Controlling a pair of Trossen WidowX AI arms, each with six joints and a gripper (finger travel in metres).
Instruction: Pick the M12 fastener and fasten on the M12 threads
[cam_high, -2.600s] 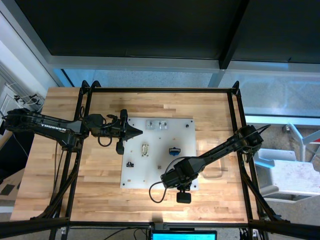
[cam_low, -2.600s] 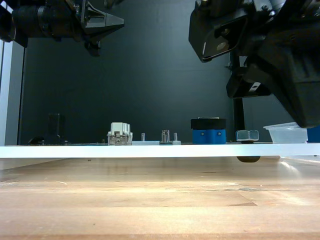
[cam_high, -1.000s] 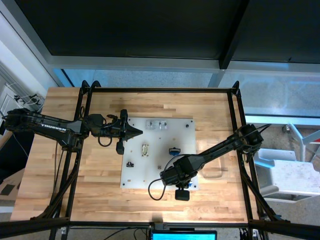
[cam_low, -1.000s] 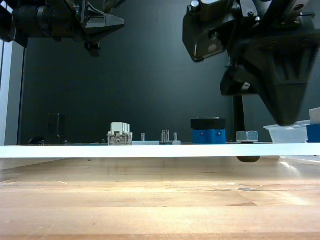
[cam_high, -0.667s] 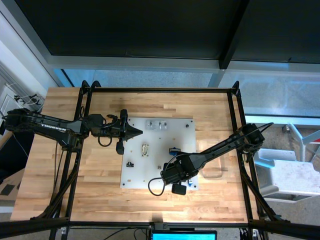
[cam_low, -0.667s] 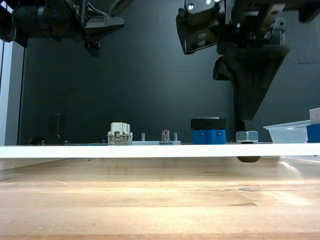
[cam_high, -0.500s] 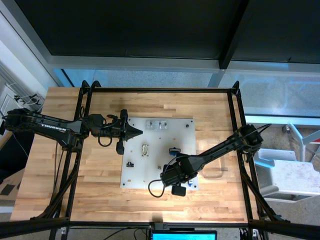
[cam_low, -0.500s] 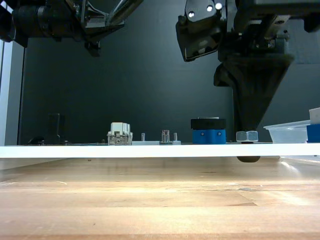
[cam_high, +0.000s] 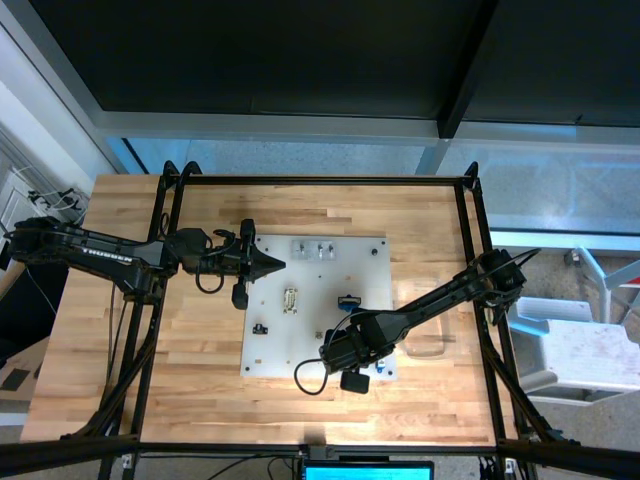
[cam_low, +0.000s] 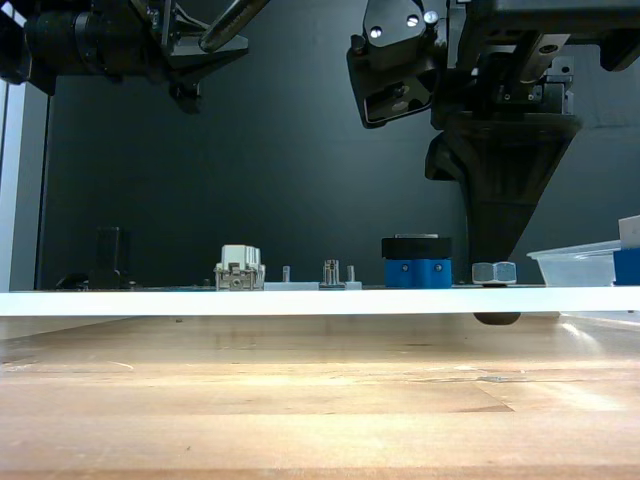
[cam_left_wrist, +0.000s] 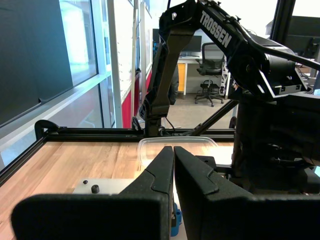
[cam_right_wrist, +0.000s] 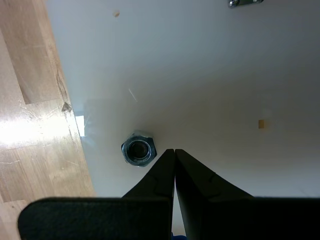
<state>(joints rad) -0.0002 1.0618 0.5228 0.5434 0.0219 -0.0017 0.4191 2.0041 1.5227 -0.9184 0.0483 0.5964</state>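
The small silver M12 nut (cam_right_wrist: 139, 148) sits low on the white board (cam_high: 270, 350) near its near right edge. A dark core fills its hole and no ribs show, so it sits on its stud. In the low view the nut (cam_low: 493, 271) stands in front of the clear tray (cam_low: 575, 265). My right gripper (cam_low: 492, 256) points straight down just above it. It is shut with nothing between its fingers, and its tip (cam_right_wrist: 174, 150) is beside the nut. My left gripper (cam_left_wrist: 173, 148) is shut and hangs parked over the board's far left edge (cam_high: 272, 264).
A blue block with a black cap (cam_low: 416, 262) stands just left of the nut. A white connector (cam_low: 239, 270) and small grey posts (cam_low: 331, 272) stand further left. The clear tray (cam_high: 428, 346) lies on the wood right of the board.
My right gripper has swung in from the right, turned at the wrist and come down over the nut. The nut and the left arm have not moved.
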